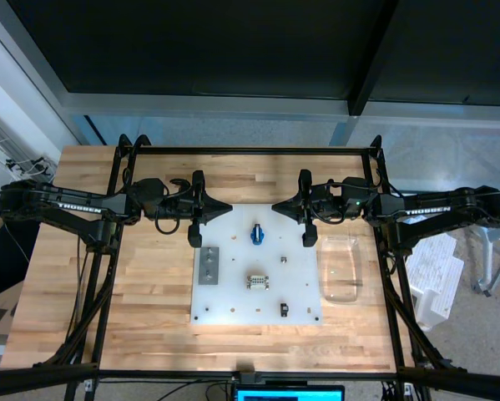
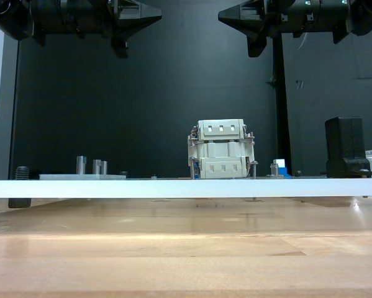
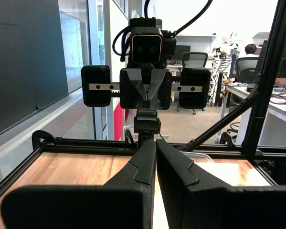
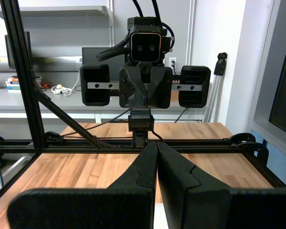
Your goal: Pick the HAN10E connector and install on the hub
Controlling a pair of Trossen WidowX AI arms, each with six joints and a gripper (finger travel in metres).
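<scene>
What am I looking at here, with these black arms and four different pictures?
A left arm and a right arm, both robots, stand at the edges of a wooden table. One picture looks down from above, one looks level along the tabletop, and two come from cameras on the arms, each facing the other arm. The left gripper and right gripper hover nose to nose above the far edge of the white plate, jaws shut, holding nothing. On the plate are a dark-grey block, a small blue part and the beige HAN10E connector, apparently seated on the hub. A clear tray lies beside the plate.
</scene>
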